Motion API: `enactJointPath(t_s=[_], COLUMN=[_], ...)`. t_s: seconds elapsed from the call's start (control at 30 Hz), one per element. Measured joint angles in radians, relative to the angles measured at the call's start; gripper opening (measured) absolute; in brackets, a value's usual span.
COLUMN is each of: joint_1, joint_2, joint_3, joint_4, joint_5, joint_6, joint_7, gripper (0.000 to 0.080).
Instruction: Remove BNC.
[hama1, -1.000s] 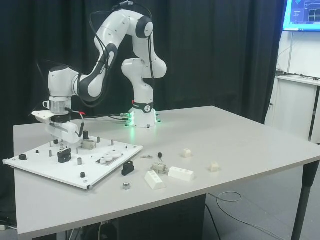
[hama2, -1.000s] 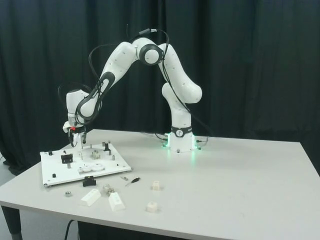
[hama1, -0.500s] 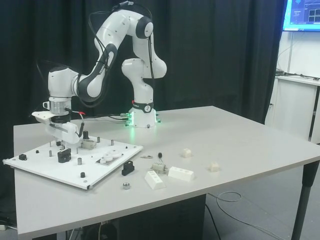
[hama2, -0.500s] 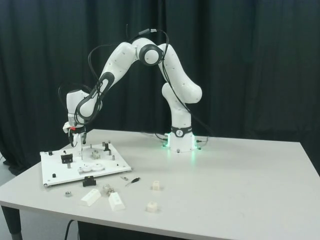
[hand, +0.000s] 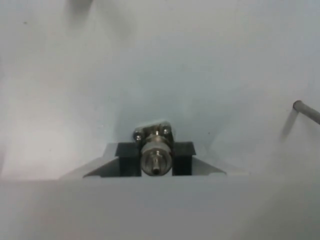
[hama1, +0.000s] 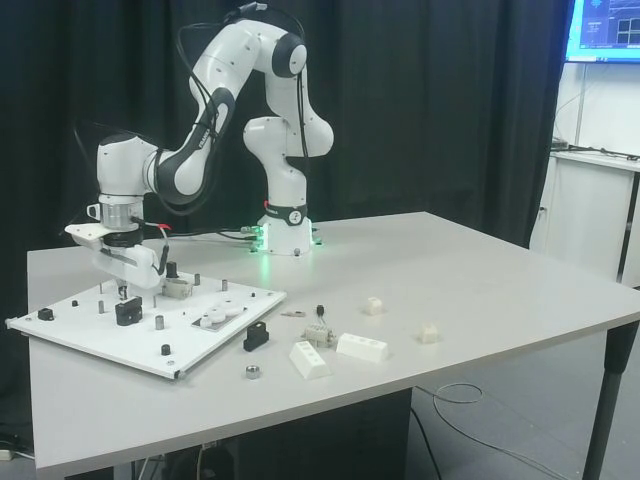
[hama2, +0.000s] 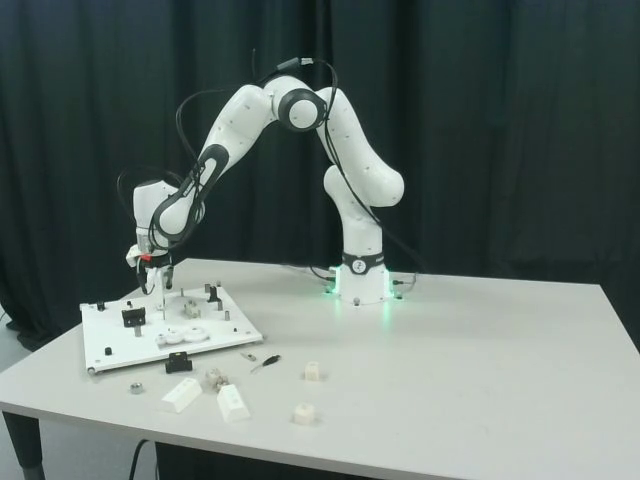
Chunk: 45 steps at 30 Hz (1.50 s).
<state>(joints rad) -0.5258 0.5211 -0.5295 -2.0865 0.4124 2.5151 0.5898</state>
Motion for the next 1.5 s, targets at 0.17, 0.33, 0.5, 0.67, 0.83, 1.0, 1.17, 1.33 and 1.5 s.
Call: enactJointPath(t_s=[0.17, 0.33, 0.5, 0.67, 0.83, 1.0, 1.17, 1.33, 1.5], joint_1=[0.000, 0.000, 0.000, 0.000, 0.000, 0.000, 0.000, 0.000, 0.000], joint_2=[0.000, 0.000, 0.000, 0.000, 0.000, 0.000, -0.001, -0.001, -0.002], joint_3=[0.000, 0.000, -0.001, -0.001, -0.001, -0.002, -0.004, -0.005, -0.008], joint_4=[0.000, 0.000, 0.000, 0.000, 0.000, 0.000, -0.002, -0.003, -0.005], joint_5=[0.001, 0.001, 0.001, 0.001, 0.001, 0.005, 0.017, 0.032, 0.051], joint_6=[0.000, 0.000, 0.000, 0.000, 0.000, 0.001, 0.002, 0.002, 0.002], joint_7=[-0.002, -0.011, -0.032, -0.075, -0.141, -0.227, -0.319, -0.403, -0.496], gripper=[0.0130, 0.0130, 0.0130, 0.0130, 0.0130, 0.0130, 0.0130, 0.0130, 0.0130])
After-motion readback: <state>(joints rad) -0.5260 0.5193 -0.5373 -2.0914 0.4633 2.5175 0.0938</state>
